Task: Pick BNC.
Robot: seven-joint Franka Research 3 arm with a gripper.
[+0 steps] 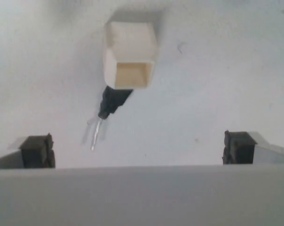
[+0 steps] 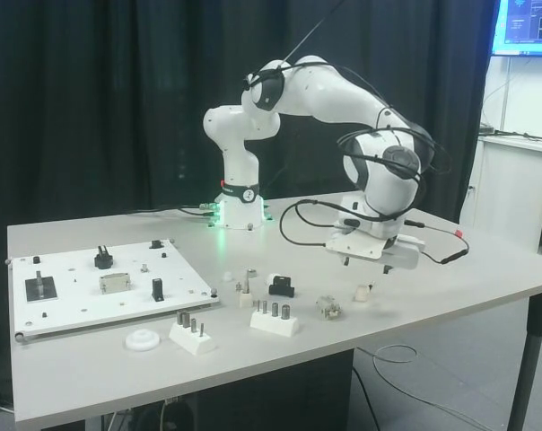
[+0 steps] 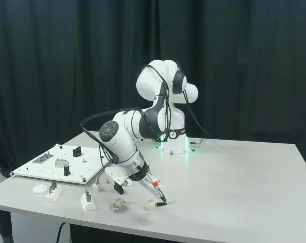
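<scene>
Wrist view: the BNC (image 1: 128, 66) lies on the counter (image 1: 217, 70) in the upper middle of the frame, its long axis running toward the gripper (image 1: 137, 149), whose fingers stand wide apart, empty.

First room view: BNC (image 2: 363, 292) lower right, just beyond the wrist.

Second room view: the arm reaches low, bent forward.

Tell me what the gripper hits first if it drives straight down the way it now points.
Likely bare grey table. The open gripper points down with the small white block and its black plug lying ahead of the fingertips, not squarely between them. Depth is unclear, so a graze can't be excluded.
</scene>
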